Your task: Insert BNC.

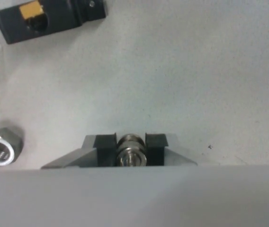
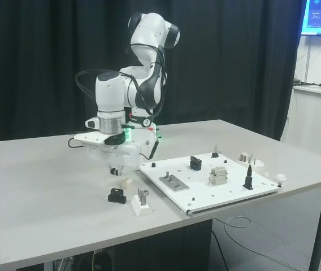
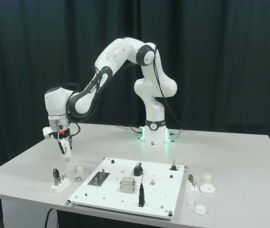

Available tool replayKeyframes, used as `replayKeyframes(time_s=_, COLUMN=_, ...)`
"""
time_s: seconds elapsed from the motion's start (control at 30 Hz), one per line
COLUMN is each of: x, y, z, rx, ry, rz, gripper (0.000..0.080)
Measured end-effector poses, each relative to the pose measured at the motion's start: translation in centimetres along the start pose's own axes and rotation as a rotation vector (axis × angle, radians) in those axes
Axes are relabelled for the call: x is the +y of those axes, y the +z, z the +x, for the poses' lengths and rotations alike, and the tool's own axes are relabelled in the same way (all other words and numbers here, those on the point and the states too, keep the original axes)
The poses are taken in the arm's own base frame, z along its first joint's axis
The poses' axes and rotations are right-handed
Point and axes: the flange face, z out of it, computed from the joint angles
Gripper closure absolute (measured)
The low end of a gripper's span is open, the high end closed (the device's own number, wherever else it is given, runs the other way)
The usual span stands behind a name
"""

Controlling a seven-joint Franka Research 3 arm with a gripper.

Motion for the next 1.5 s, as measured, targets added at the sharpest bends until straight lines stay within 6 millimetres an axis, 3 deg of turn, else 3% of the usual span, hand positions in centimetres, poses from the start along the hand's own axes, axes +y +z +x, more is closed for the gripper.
replayKeyframes(time_s=0.97, x=-0.4, y=-1.8, z=-0.5, rx=0.014, ry=-0.005, rz=0.025, gripper=0.0680)
replayKeyframes(time_s=1.5, x=-0.7, y=-2.6, z=-3.2, rx=-0.018, ry=-0.045, rz=0.004, gripper=0.0680)
